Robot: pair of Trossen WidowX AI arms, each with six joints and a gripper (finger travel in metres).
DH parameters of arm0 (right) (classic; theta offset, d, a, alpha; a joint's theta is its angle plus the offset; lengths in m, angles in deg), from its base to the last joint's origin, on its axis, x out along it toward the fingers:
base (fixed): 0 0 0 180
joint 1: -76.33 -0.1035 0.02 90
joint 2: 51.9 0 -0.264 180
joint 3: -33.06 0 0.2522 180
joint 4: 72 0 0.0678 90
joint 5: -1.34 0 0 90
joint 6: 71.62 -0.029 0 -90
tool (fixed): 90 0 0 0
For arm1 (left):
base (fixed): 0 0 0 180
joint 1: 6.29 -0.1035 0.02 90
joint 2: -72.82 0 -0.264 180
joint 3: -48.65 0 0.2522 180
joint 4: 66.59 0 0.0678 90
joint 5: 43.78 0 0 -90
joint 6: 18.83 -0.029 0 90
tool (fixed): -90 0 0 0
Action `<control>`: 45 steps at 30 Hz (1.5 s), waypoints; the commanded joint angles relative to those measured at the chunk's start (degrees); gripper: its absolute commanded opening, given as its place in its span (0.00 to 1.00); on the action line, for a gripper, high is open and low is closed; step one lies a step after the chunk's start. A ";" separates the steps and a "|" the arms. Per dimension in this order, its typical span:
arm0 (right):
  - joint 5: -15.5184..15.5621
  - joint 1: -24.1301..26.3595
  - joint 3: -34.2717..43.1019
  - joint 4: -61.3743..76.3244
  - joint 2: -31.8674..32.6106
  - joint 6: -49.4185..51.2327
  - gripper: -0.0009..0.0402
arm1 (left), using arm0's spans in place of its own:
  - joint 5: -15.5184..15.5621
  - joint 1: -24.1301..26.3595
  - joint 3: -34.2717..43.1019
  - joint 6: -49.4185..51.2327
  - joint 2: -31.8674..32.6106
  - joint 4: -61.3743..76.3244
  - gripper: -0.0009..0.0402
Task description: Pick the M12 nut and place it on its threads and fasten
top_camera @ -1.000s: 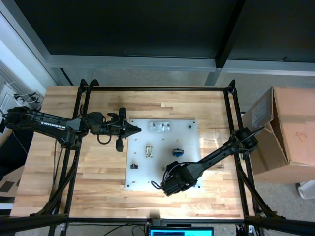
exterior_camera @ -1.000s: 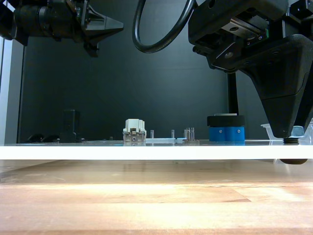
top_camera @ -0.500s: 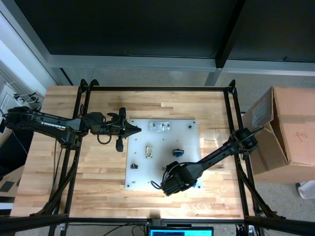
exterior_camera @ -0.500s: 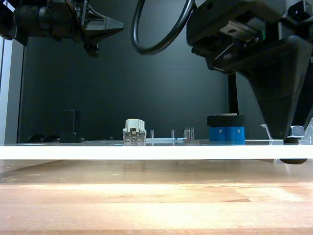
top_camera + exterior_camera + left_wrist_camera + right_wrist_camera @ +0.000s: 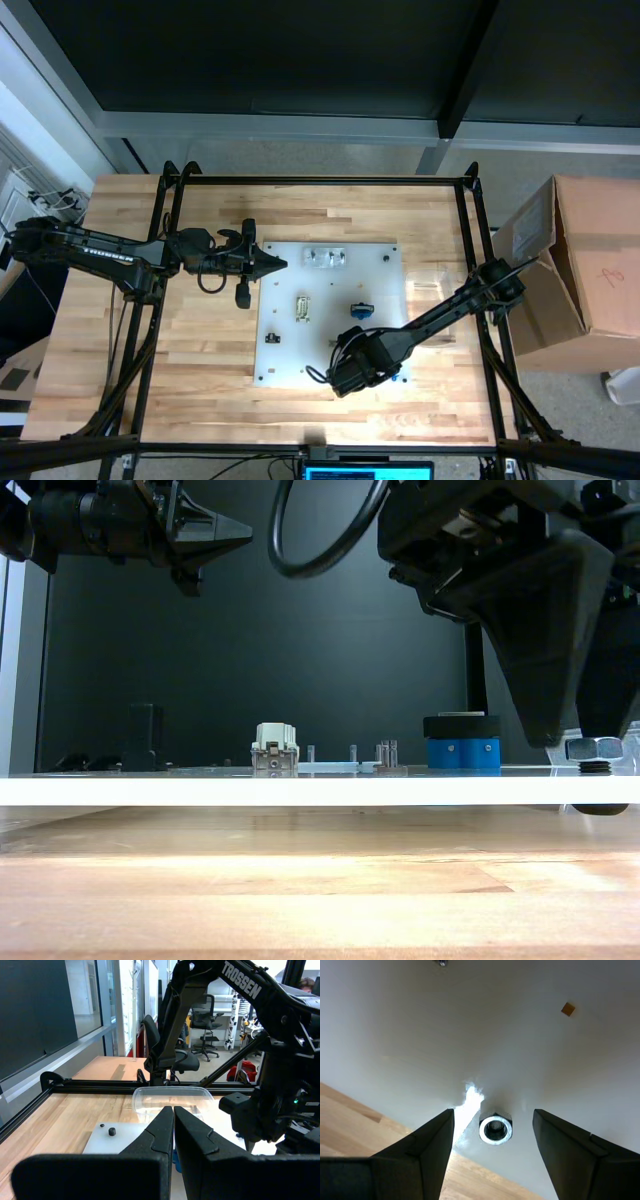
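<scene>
The M12 nut [image 5: 495, 1128] is seen resting on its stud [image 5: 598, 767], close to the near right edge of the white board [image 5: 330, 290]. It sits on top of the ribs, which show beneath it in the low view, so it is judged to be started but not run down. The right gripper [image 5: 493, 1110] hangs directly over it with its fingers [image 5: 427, 1150] spread apart, one to each side of the nut and touching neither flat. For the fastening, the fingers are best lowered level with the nut's flats and closed squarely on two opposite faces. The turn is then made about the stud's own axis without side pressure, since a tilted nut could bind on the threads. Several re-grips are likely to be needed. Room is tight toward the near side, where the board's edge and the bare desk [image 5: 200, 340] lie just beside the stud. A finger set too low could catch the board's surface. The blue fixture [image 5: 462, 752] stands well apart toward mid-board, and the clear tray [image 5: 172, 1097] lies off the board's right edge. The left gripper [image 5: 275, 264] is held above the board's far left edge, fingers pressed together, well out of the way.
</scene>
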 commanded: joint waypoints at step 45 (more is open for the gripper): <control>-6.49 -1.05 -0.46 5.46 -8.96 27.85 0.45 | -0.02 0.00 0.00 -0.02 0.02 -0.02 0.02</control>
